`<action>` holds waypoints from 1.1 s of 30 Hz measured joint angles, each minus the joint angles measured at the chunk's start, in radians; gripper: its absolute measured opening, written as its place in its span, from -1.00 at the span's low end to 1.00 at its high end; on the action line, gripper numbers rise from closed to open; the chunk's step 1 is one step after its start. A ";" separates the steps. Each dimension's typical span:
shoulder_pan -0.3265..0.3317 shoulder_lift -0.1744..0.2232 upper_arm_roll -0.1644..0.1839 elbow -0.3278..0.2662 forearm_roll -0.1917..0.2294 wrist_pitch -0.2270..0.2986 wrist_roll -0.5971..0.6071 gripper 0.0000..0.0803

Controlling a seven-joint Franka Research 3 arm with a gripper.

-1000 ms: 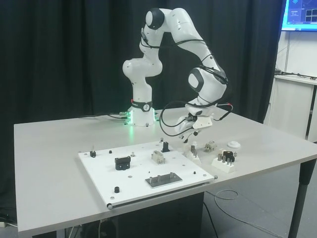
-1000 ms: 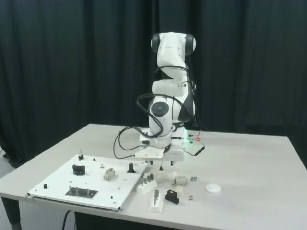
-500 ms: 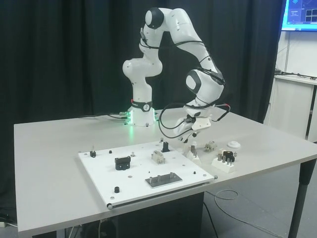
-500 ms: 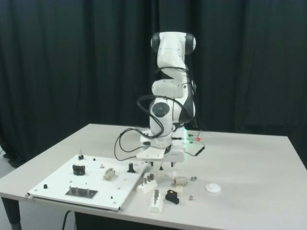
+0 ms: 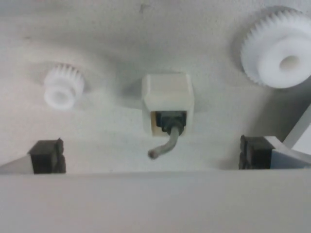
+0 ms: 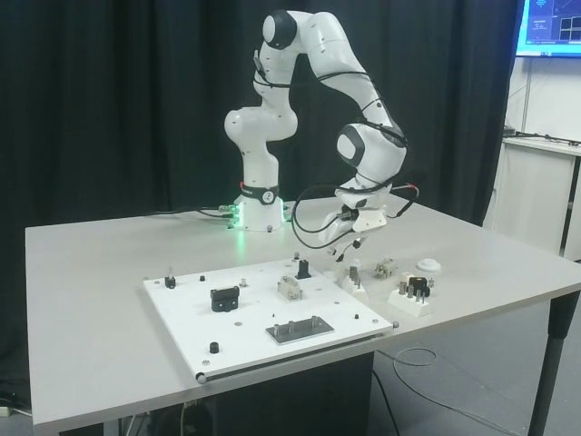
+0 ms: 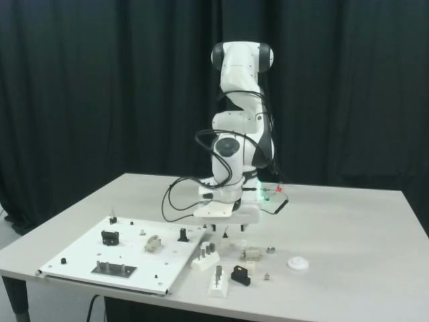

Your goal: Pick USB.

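A white board (image 6: 263,313) lies on the grey bench (image 6: 91,263), carrying small black parts. Beside it stand white blocks (image 6: 410,297). A small gear (image 5: 63,86) and a large gear (image 5: 282,48) lie well apart.

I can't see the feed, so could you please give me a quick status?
End effector open, holding nothing, above the table. USB plug in its white block, ungrasped, between the fingers. Two white gears lie beside; nothing blocking.

White rounded arm (image 6: 359,86) on a green-lit base (image 6: 257,214), black cables (image 7: 179,194) looping, seemingly from its wrist.
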 joint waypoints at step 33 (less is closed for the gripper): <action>0.000 -0.027 -0.002 -0.071 -0.005 0.113 0.000 0.99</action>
